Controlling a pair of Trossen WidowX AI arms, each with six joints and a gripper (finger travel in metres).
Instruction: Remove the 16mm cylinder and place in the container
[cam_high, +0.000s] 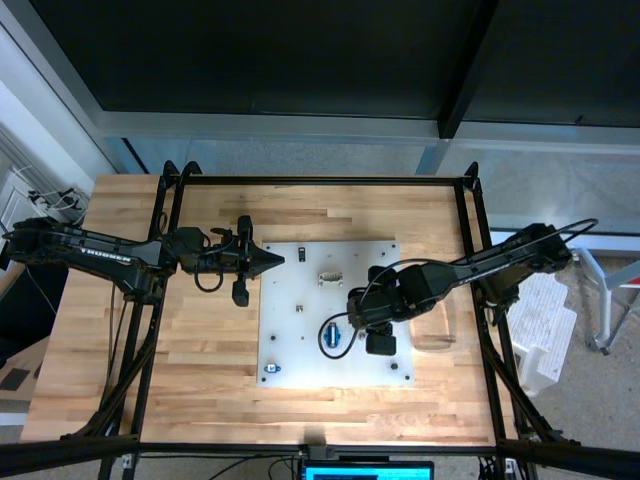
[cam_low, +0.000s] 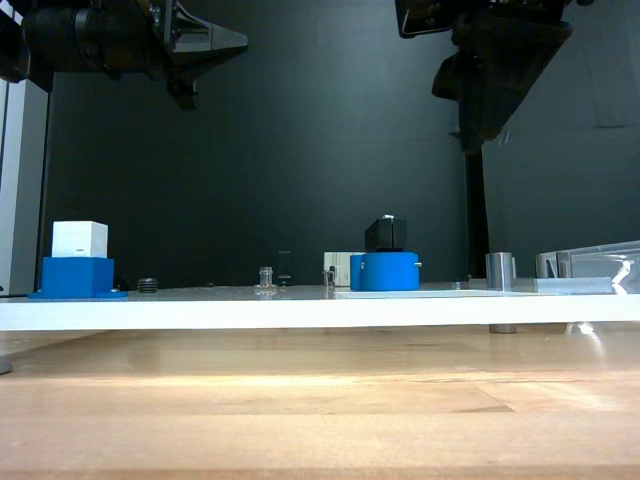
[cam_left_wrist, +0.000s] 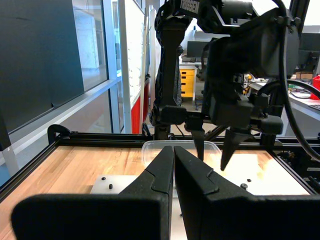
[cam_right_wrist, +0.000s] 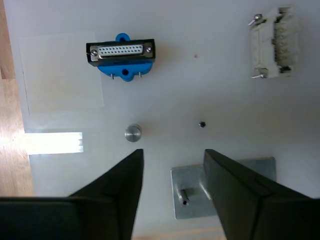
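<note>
R gripper (cam_right_wrist: 172, 152) jaws apart, high over board's (cam_high: 300, 350) right side. 16mm cylinder (cam_right_wrist: 133, 132) upright in board, outside jaw gap, by grey block (cam_right_wrist: 225, 187). Risk: straight drop lands finger on cyl or grabs block. L gripper (cam_left_wrist: 173, 170) jaws together, parked left.

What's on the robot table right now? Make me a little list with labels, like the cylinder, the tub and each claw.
cylinder: standing upright on the board, nothing gripping it
container: on the table, at the board's right edge
right gripper: open, hanging high over the board, above the cylinder and the grey block
left gripper: shut, holding nothing, raised at the board's left edge
task so far: cylinder not yet picked up
</note>
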